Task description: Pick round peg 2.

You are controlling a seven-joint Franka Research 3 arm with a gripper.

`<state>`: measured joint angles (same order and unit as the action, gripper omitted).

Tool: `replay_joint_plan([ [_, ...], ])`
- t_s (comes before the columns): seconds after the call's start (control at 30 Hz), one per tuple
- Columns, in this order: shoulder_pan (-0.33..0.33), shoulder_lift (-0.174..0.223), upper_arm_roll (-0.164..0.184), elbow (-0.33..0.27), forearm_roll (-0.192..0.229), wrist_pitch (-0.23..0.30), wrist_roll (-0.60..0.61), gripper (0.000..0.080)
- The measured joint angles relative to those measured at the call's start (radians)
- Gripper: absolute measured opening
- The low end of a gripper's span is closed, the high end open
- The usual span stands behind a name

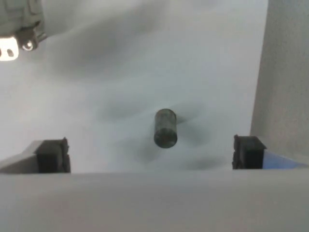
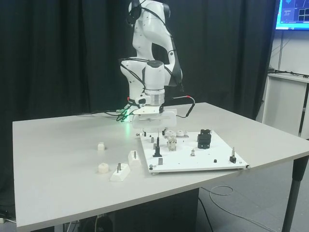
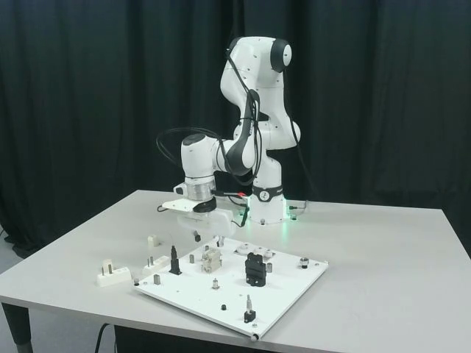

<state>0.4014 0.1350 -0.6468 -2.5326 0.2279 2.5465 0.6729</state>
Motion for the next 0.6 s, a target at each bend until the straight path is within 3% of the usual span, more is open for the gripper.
replay_joint_plan([
  [0.3,0.002,0.0,0.0,0.002,0.001,0.001,0.0,0.0741],
  [0.33,0.002,0.0,0.0,0.002,0.001,0.001,0.0,0.0797],
  [0.6,0.002,0.001,0.0,0.003,0.001,0.002,0.0,0.0797],
])
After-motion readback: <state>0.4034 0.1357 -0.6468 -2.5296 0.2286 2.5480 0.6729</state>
